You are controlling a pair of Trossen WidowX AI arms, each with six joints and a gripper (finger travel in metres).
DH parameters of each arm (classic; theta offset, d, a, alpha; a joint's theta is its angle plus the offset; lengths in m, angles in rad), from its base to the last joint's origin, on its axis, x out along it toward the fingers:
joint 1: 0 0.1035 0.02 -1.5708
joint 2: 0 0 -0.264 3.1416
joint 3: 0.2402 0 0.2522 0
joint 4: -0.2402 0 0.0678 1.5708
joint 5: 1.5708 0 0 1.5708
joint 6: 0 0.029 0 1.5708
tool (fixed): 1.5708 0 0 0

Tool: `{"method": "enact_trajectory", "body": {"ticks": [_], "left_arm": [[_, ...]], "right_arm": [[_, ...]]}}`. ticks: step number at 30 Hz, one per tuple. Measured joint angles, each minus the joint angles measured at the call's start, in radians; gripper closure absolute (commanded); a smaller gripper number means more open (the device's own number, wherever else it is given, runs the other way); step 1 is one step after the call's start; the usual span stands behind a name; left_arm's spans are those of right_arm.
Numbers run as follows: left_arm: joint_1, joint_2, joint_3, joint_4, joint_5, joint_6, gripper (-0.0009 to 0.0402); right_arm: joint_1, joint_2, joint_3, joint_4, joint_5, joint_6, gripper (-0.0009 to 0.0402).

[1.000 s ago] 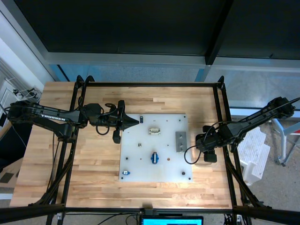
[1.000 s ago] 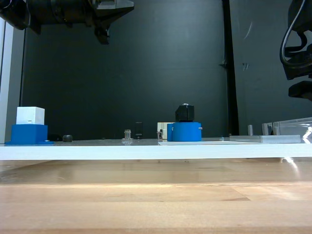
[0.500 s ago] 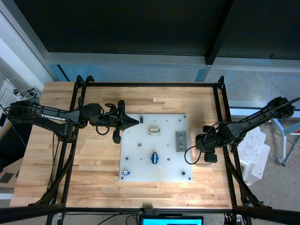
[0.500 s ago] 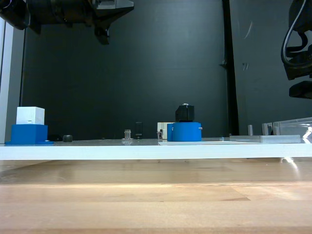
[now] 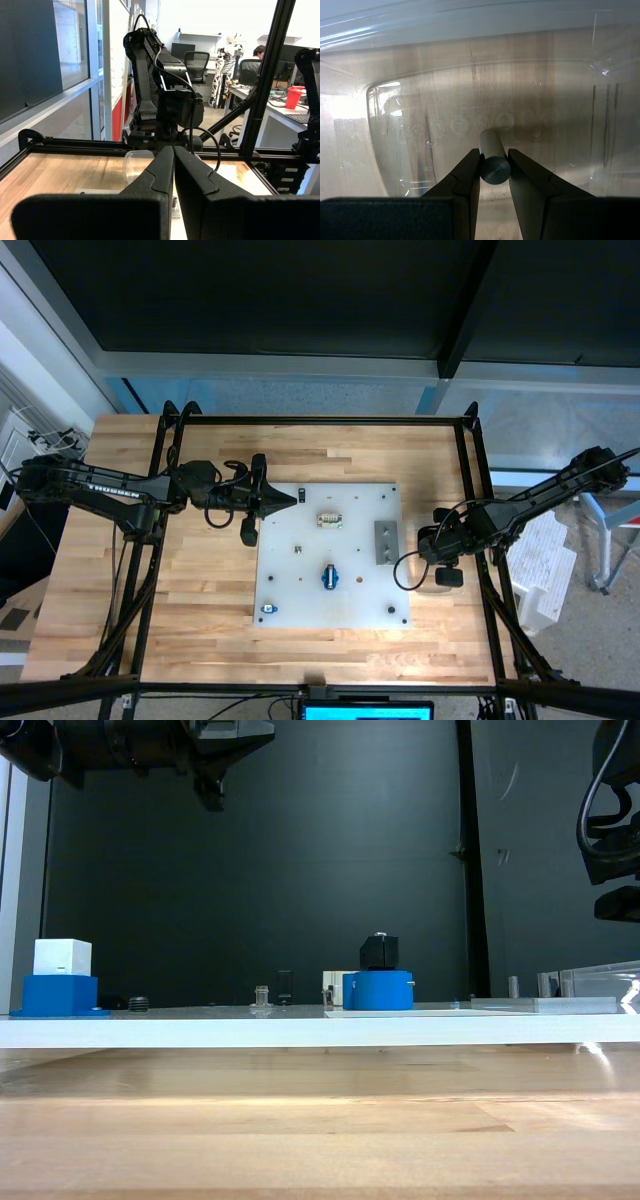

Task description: Pick the 16mm cylinder and install on the taskboard

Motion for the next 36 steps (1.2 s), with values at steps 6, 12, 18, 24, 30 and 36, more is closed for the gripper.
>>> {"method": "enact_trajectory", "body": {"ticks": [6, 12, 18, 24, 30, 36], "left_arm": [[0.000, 0.000, 0.000, 0.000, 0.000, 0.000, 0.0393], [0.000, 0.000, 0.000, 0.000, 0.000, 0.000, 0.0393], [0.000, 0.000, 0.000, 0.000, 0.000, 0.000, 0.0393], [0.000, 0.000, 0.000, 0.000, 0.000, 0.000, 0.0393], [0.000, 0.000, 0.000, 0.000, 0.000, 0.000, 0.0393], [0.000, 0.000, 0.000, 0.000, 0.000, 0.000, 0.0393]], "right_arm": [[0.000, -0.002, 0.017, -0.013, 0.000, 0.010, 0.0385], [0.000, -0.013, 0.093, -0.093, 0.000, 0.004, 0.0385], [-0.001, -0.013, 0.206, -0.203, 0.000, 0.002, 0.0385], [-0.001, -0.012, 0.292, -0.300, 0.000, 0.016, 0.0385], [-0.001, -0.010, 0.313, -0.311, 0.000, 0.018, 0.0385], [-0.001, 0.033, 0.362, -0.311, 0.000, 0.018, 0.0385]]}}
